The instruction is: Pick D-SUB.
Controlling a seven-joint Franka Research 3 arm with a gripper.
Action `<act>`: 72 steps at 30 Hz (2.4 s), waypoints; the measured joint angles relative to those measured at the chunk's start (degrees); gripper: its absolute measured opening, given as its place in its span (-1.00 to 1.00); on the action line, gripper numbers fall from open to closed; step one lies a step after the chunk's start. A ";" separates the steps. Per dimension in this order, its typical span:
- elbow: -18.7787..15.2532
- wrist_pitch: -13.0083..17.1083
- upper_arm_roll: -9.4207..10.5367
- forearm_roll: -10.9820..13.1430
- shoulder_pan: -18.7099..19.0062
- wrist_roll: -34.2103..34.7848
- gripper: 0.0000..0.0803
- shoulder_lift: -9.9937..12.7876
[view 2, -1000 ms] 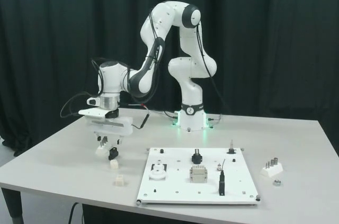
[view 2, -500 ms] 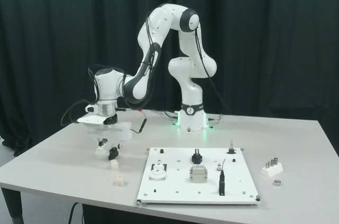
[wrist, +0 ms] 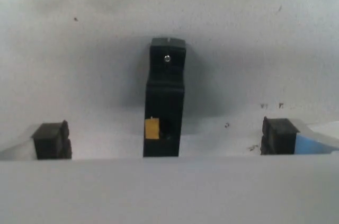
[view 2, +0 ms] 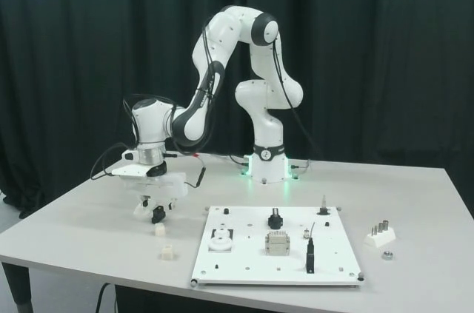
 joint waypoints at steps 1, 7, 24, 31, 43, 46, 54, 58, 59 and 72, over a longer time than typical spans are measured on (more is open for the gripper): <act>-0.03 0.05 -0.02 0.00 0.00 0.03 0.99 0.04; -0.15 0.59 -0.13 0.07 -0.07 0.51 0.99 0.44; -1.27 3.76 0.18 2.18 0.09 1.64 0.99 0.78; -1.70 4.78 0.46 2.23 0.15 1.64 0.99 0.85; -1.71 5.82 0.84 2.43 0.15 1.64 0.99 1.52; -1.71 5.89 0.89 2.65 0.15 1.64 0.32 1.54; -1.71 5.93 0.96 2.95 0.15 1.64 -0.17 1.54; -1.70 5.96 0.97 2.95 0.22 1.64 -0.63 1.54; -1.70 5.97 0.97 2.95 0.25 1.64 -0.63 1.54; -0.86 5.36 0.65 2.75 1.22 1.59 -0.61 -0.22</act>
